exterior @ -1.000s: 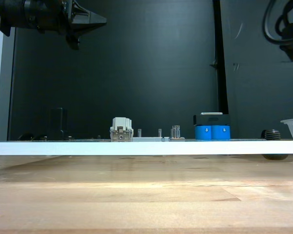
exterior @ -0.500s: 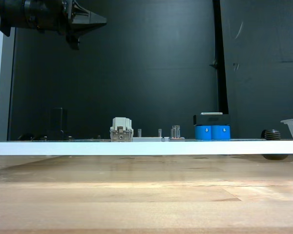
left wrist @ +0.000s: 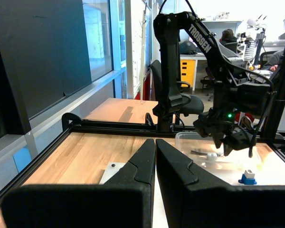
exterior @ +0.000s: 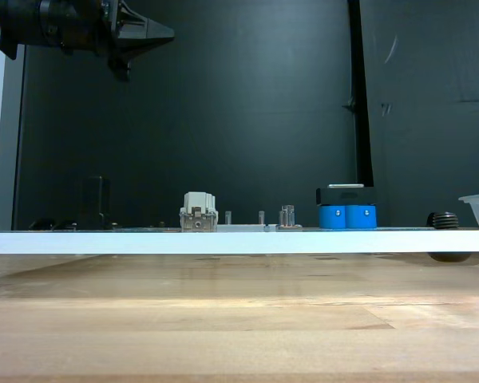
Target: Pick the RJ45 connector and install on the taskboard
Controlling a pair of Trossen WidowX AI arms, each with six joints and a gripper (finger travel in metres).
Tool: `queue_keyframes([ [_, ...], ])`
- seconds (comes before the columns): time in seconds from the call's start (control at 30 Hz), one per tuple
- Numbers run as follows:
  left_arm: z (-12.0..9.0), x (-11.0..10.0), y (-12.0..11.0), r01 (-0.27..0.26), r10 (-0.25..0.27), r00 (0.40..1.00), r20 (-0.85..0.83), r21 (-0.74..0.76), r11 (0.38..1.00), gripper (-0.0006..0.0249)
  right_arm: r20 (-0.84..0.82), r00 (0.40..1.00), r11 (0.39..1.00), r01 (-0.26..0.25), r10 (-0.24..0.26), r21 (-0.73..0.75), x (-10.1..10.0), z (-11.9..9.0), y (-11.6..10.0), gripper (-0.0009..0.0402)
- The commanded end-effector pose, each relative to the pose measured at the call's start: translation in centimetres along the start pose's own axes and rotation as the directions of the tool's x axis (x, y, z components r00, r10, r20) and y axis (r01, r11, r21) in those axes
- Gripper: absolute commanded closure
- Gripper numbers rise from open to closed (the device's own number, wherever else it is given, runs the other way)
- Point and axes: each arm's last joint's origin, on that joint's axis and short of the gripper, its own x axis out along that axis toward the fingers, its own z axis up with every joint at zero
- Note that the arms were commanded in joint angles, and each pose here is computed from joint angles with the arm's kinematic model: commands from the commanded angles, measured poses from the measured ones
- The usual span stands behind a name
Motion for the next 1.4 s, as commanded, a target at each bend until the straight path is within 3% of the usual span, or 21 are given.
queue_keyframes([
  [0.03, 0.0, 0.0, 0.0, 0.000, 0.000, 1.000, 0.000, 0.000, 1.000, 0.0243, -0.002, 1.000, 1.000, -0.006, 0.006, 0.006, 0.7, 0.2, -0.3, 0.0213],
  [0.57, 0.0, 0.0, 0.0, 0.000, 0.000, 1.000, 0.000, 0.000, 1.000, 0.0243, 0.003, 1.000, 0.999, 0.000, -0.001, 0.042, 2.1, 0.8, -1.1, 0.0217],
  [1.13, 0.0, 0.0, 0.0, 0.000, 0.000, 1.000, 0.000, 0.000, 1.000, 0.0243, -0.005, 1.000, 0.999, -0.014, 0.015, 0.029, 1.9, 0.7, -0.9, 0.0388],
  [1.4, 0.0, 0.0, 0.0, 0.000, 0.000, 1.000, 0.000, 0.000, 1.000, 0.0243, -0.008, 1.000, 1.000, -0.025, 0.025, 0.005, 0.7, 0.3, -0.4, 0.0383],
])
